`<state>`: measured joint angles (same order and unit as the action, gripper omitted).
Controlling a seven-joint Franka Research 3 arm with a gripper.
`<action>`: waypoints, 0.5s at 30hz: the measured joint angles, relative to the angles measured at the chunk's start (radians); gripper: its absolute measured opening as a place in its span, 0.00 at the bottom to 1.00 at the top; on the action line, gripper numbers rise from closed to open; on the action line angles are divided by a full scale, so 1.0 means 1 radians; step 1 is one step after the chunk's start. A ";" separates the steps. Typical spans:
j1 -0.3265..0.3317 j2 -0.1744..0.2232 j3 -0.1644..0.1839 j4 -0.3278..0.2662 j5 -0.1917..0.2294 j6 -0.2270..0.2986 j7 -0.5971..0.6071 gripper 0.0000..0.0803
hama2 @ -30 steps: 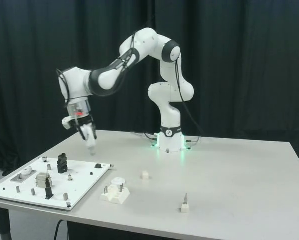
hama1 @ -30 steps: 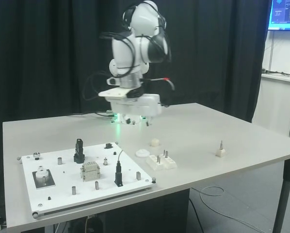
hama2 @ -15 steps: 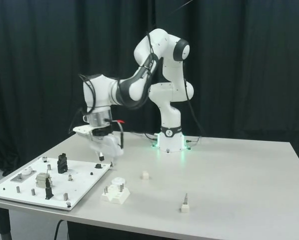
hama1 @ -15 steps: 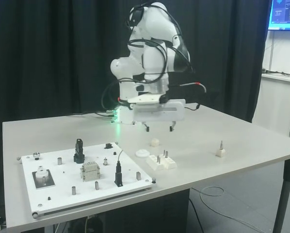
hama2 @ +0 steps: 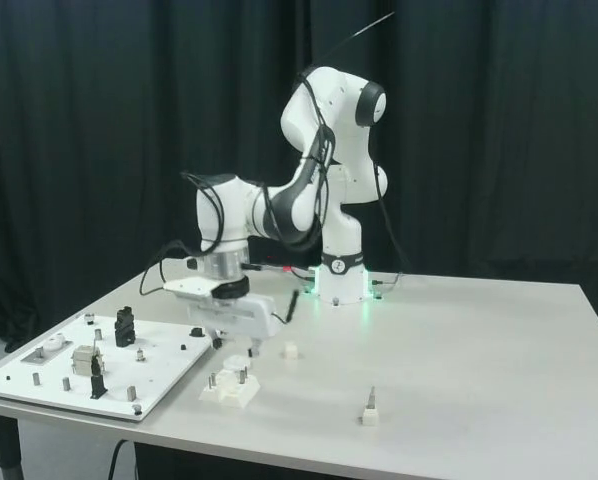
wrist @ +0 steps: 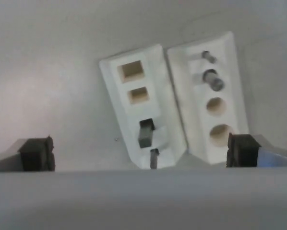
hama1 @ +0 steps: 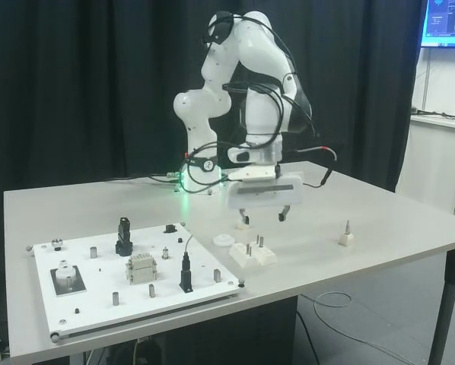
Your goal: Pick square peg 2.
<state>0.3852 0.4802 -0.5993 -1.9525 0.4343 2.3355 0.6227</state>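
Within the last second the gripper (hama1: 262, 220) has been swung from above the white board (hama1: 98, 300) at the left of the frame to the centre, over the two white peg holders (wrist: 172, 100). Its fingers (wrist: 35, 154) are held wide apart, with nothing between them. Two square pegs (wrist: 146, 133) stand in the left holder, so only the descent appears to remain.

Hidden, cut off or too small

In the wrist view the end effector (wrist: 138, 154) body covers the near end of the square-peg holder (wrist: 142, 120), cutting off one peg (wrist: 153, 158). From the room views the holders' pegs (hama1: 252, 243) are too small to tell apart, and the tabletop (hama2: 479, 360) runs past the edge.
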 joint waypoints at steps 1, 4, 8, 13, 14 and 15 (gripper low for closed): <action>0.000 0.004 0.006 -0.002 -0.005 0.007 -0.012 1.00; 0.000 0.016 0.023 -0.009 -0.017 0.028 -0.037 1.00; 0.000 0.032 0.039 -0.012 -0.036 0.047 -0.043 1.00; -0.002 0.048 0.054 -0.012 -0.064 0.067 -0.048 1.00; -0.004 0.050 0.056 -0.012 -0.068 0.071 -0.049 1.00; -0.005 0.052 0.059 -0.012 -0.071 0.073 -0.050 1.00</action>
<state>0.3802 0.5324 -0.5404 -1.9642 0.3633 2.4087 0.5730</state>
